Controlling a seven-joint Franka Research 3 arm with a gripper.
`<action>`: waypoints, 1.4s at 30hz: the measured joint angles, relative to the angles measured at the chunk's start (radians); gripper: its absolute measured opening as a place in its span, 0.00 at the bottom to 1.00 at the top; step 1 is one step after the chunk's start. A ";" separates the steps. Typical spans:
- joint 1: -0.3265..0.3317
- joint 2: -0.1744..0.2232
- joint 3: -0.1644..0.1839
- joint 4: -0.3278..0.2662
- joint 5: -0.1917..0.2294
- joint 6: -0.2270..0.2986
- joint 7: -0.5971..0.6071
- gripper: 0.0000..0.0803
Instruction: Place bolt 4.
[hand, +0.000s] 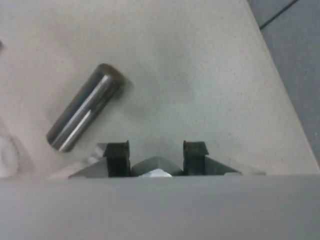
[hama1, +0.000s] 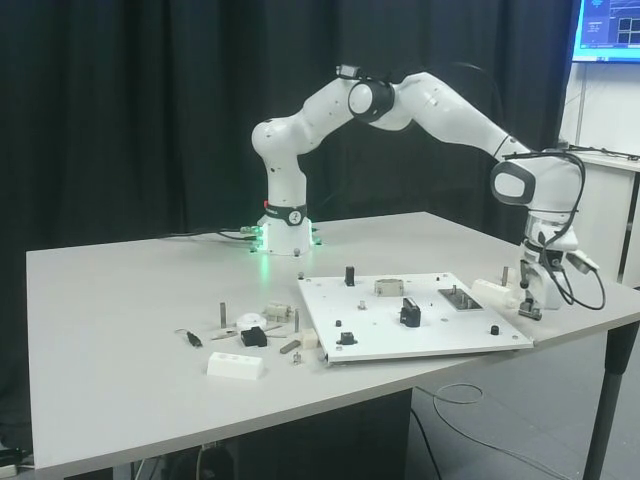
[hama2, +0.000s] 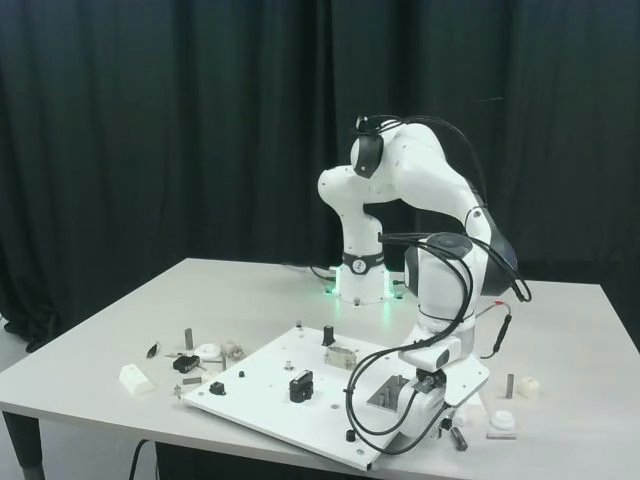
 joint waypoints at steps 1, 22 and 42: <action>0.000 0.002 0.000 0.000 -0.002 0.003 0.007 0.28; -0.003 0.029 -0.014 -0.006 -0.004 0.051 0.090 0.28; -0.006 0.021 -0.032 0.000 -0.003 0.040 0.120 0.87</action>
